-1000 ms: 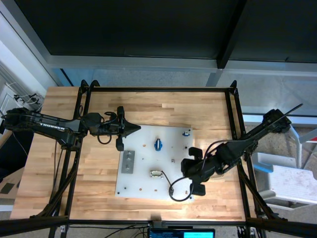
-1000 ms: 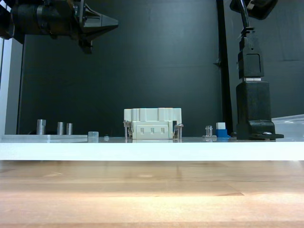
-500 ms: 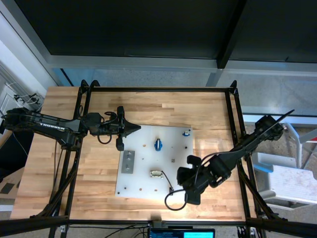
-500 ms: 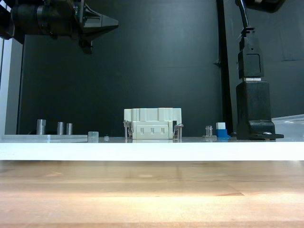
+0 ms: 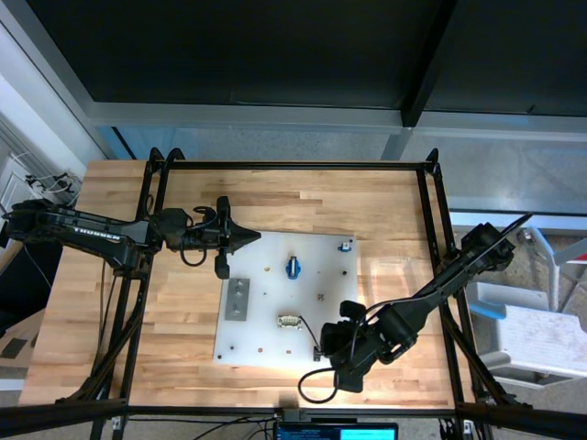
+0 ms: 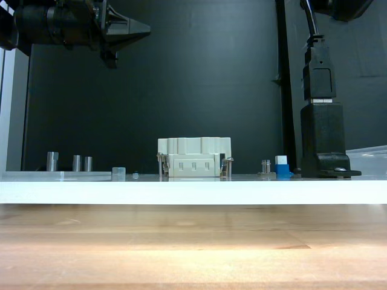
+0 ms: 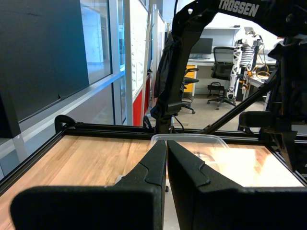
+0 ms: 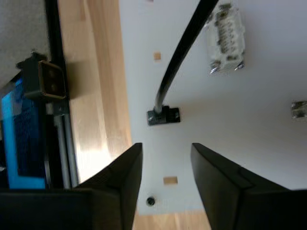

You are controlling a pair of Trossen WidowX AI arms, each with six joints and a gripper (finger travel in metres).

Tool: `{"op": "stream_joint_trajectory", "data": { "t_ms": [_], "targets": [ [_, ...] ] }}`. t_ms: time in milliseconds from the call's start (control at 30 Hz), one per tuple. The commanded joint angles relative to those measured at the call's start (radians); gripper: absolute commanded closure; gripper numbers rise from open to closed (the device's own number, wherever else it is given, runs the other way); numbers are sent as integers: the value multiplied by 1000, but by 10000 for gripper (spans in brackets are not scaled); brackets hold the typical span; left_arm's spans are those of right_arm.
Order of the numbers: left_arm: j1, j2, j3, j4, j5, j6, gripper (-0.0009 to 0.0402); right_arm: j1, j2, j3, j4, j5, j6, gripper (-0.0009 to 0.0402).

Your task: Remove the USB connector from the USB hub and place in the container

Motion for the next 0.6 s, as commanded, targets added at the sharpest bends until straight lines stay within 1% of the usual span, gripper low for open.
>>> {"op": "stream_joint_trajectory", "data": {
  "t_ms": [33, 67, 133, 300, 600],
  "targets": [
    [0, 0, 0, 0, 0, 0, 392, 0, 18, 0, 15, 21, 0, 229],
    [0, 0, 0, 1, 0, 0, 392, 0, 19, 0, 18, 30, 0, 227],
    [0, 0, 0, 0, 0, 0, 392, 0, 33, 0, 33, 30, -5, 227],
    [0, 0, 0, 0, 0, 0, 392, 0, 53, -3, 63, 44, -21, 234],
    [0, 0, 0, 1, 0, 0, 392, -6, 87, -7, 89, 52, -51, 241]
  ]
}}
